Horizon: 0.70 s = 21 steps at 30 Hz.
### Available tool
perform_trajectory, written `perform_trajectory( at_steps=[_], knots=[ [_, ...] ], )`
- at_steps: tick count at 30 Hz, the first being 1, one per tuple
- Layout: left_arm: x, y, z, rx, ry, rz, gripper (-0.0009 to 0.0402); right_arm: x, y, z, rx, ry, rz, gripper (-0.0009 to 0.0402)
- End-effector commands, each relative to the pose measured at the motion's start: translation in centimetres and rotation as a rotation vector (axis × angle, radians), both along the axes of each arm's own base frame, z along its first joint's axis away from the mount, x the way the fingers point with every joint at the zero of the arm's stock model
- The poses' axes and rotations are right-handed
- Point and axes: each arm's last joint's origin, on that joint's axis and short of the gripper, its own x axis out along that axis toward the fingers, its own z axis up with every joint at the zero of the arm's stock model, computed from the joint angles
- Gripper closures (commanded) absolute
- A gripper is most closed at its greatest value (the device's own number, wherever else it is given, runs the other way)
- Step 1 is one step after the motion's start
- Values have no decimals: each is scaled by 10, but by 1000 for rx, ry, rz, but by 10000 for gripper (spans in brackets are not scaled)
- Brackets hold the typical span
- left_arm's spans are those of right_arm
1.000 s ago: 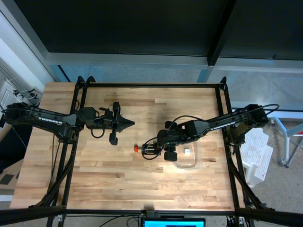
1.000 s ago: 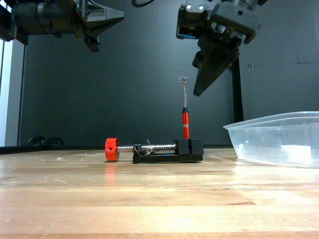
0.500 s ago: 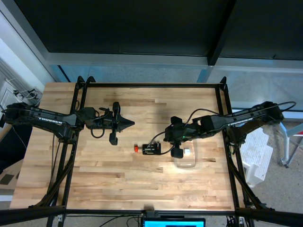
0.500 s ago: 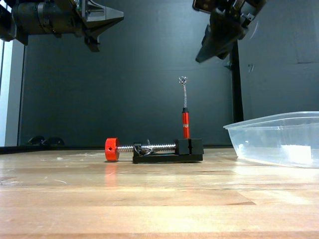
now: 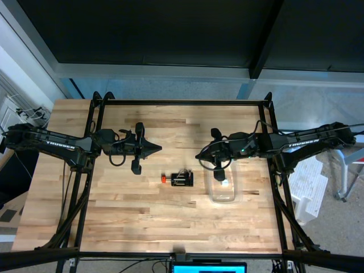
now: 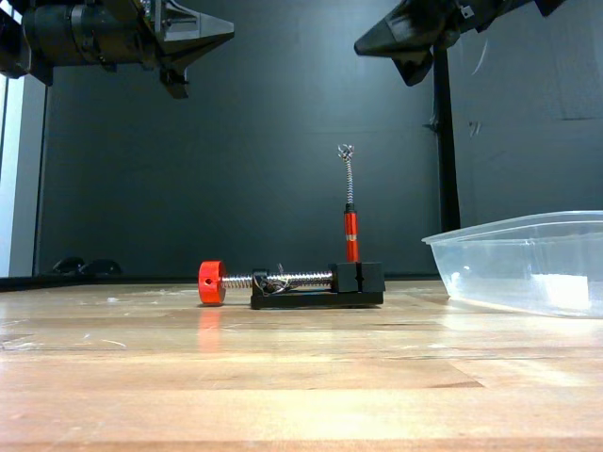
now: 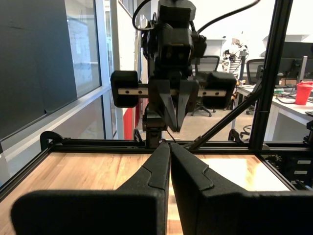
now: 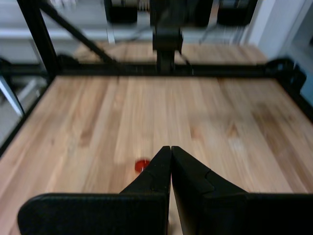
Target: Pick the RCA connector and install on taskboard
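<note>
The taskboard (image 6: 317,285) is a small black block on the wooden table, with a red knob (image 6: 211,282) on a spring at its left end. The RCA connector (image 6: 350,235), a red barrel topped by a thin coiled wire, stands upright in the block, untouched by either gripper. From above, the taskboard (image 5: 182,180) lies mid-table. My right gripper (image 5: 199,156) hangs high, behind and right of the block, shut and empty; its wrist view shows closed fingers (image 8: 161,169) and the red knob (image 8: 142,165). My left gripper (image 5: 157,149) stays parked at the left, shut and empty.
A clear plastic tray (image 5: 223,193) holding a small white piece lies just right of the taskboard; its wall (image 6: 509,259) shows at the right in the low view. A black metal frame (image 5: 182,103) borders the table.
My right gripper has risen and drawn back to the right, away from the taskboard. The connector stays upright in the block. The left arm has not moved.
</note>
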Motion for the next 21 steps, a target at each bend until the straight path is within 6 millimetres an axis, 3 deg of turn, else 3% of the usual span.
perform_trajectory(
  at_steps=[1, 21],
  knots=[
    [0, 0, 0, 0, 0, 0, 393, -5, -7, 0, 7, -82, -20, 393],
    [0, 0, 0, 0, 0, 0, 393, -36, -22, -16, 29, -336, -48, 393]
  ],
)
